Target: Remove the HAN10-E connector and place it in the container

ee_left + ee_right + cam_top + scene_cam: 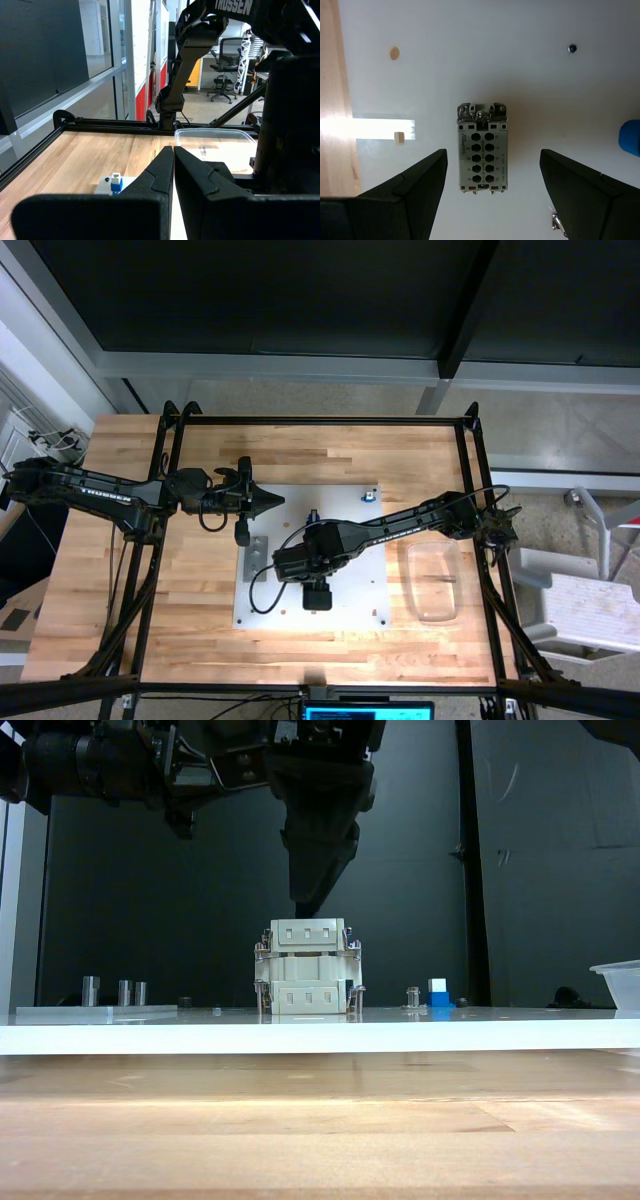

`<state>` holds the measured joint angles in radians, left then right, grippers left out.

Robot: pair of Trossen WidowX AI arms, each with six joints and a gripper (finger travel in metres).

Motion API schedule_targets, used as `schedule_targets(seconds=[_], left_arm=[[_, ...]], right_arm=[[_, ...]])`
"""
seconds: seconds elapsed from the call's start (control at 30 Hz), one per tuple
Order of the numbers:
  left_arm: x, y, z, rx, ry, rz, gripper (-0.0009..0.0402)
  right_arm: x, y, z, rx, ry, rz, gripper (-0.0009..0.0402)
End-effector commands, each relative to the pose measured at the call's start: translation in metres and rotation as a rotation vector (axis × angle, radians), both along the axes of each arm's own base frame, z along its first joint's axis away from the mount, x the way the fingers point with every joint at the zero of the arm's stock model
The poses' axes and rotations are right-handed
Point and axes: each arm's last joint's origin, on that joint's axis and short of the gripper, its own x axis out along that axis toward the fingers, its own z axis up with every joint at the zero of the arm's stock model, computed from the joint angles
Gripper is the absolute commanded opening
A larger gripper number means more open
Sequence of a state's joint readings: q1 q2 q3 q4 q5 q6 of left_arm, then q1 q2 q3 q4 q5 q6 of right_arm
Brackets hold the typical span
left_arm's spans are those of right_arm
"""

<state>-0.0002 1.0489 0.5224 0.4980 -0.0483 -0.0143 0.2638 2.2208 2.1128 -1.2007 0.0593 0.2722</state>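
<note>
High view: the left end effector (pixel 270 502) hovered over the board's (pixel 350 610) far-left edge, the right end effector (pixel 305 565) over its middle. The container (pixel 433 582) lay on the tabletop (pixel 150 620) beside the board.
Low view: the connector (pixel 308 970) stood on the board.
Left wrist view: the jaws were pressed together.
Right wrist view: the jaws were spread wide, flanking the connector without touching it.

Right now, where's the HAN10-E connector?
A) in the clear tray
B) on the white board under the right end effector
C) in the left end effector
B: the HAN10-E connector stands on the board beneath the open right end effector; the left end effector is shut, over the board's far left corner.
</note>
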Motion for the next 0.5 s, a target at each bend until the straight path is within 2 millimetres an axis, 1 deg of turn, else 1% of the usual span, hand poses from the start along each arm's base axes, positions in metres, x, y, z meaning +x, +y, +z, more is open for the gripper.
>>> schedule_targets(seconds=[0.03, 0.5], left_arm=[[0.0, 0.0, 0.0, 0.0, 0.0, 0.0, 0.0], [0.0, 0.0, 0.0, 0.0, 0.0, 0.0, 0.0]], right_arm=[[0.001, 0.001, -0.003, 0.002, -0.006, 0.0, 0.0259], [0.001, 0.003, -0.017, 0.002, 0.002, -0.004, 0.0259]])
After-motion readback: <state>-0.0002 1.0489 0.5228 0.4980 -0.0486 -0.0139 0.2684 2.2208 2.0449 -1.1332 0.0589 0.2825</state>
